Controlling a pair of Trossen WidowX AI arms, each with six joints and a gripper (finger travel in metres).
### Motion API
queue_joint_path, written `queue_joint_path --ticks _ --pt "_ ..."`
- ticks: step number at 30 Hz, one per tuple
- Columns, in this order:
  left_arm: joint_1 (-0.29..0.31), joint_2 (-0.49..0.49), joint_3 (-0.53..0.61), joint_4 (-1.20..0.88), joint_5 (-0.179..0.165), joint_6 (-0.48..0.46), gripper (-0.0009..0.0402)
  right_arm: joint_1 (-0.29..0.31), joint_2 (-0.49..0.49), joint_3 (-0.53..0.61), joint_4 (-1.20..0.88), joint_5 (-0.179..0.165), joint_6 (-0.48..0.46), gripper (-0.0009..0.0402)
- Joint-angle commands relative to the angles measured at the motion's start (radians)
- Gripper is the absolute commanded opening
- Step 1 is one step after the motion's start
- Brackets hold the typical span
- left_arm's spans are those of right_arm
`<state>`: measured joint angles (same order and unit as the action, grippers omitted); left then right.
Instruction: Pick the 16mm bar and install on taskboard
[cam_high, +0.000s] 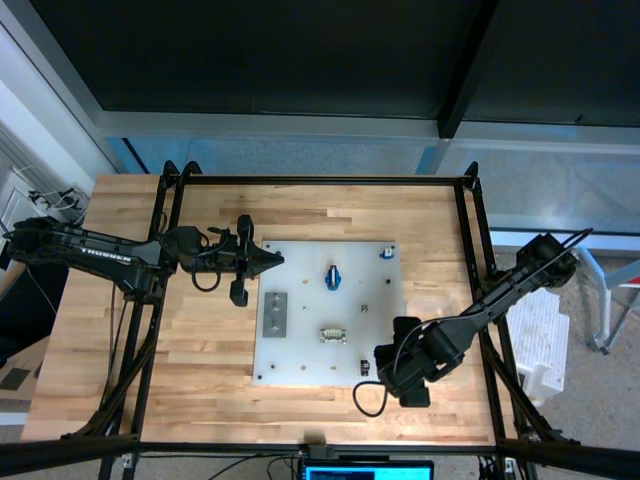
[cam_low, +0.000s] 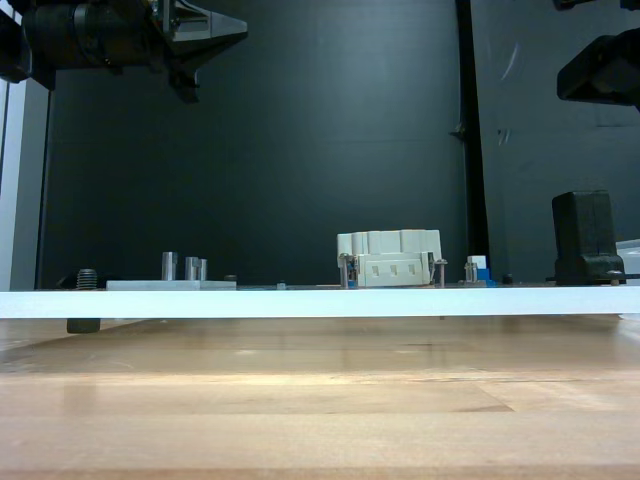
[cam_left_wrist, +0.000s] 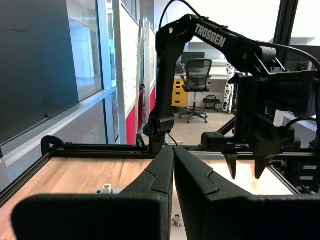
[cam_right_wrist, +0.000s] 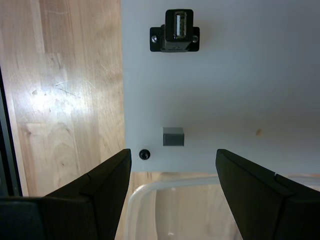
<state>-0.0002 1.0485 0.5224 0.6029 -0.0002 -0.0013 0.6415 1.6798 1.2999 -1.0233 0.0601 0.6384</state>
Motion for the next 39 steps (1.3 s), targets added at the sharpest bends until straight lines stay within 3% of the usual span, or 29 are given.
queue_joint_path --ticks 1,10,14,16,19,39 --pt "0.000 0.000 0.000 0.000 0.000 0.000 0.0000 0.000 -0.003 0.000 -0.006 0.001 0.000 0.0236" --pt "0.000 0.000 0.000 0.000 0.000 0.000 0.0000 -0.003 -0.007 0.000 -0.005 0.000 -0.004 0.0236" --pt "0.000 0.000 0.000 0.000 0.000 0.000 0.0000 -0.040 -0.032 -0.001 -0.003 0.003 -0.014 0.0236" --pt "0.000 0.000 0.000 0.000 0.000 0.000 0.0000 -0.065 -0.048 -0.002 -0.003 0.021 -0.032 0.0236" --pt "0.000 0.000 0.000 0.000 0.000 0.000 0.0000 -0.108 -0.066 -0.002 -0.008 0.053 -0.067 0.0236" --pt "0.000 0.000 0.000 0.000 0.000 0.000 0.0000 -0.480 -0.173 -0.003 0.124 0.063 -0.427 0.0232"
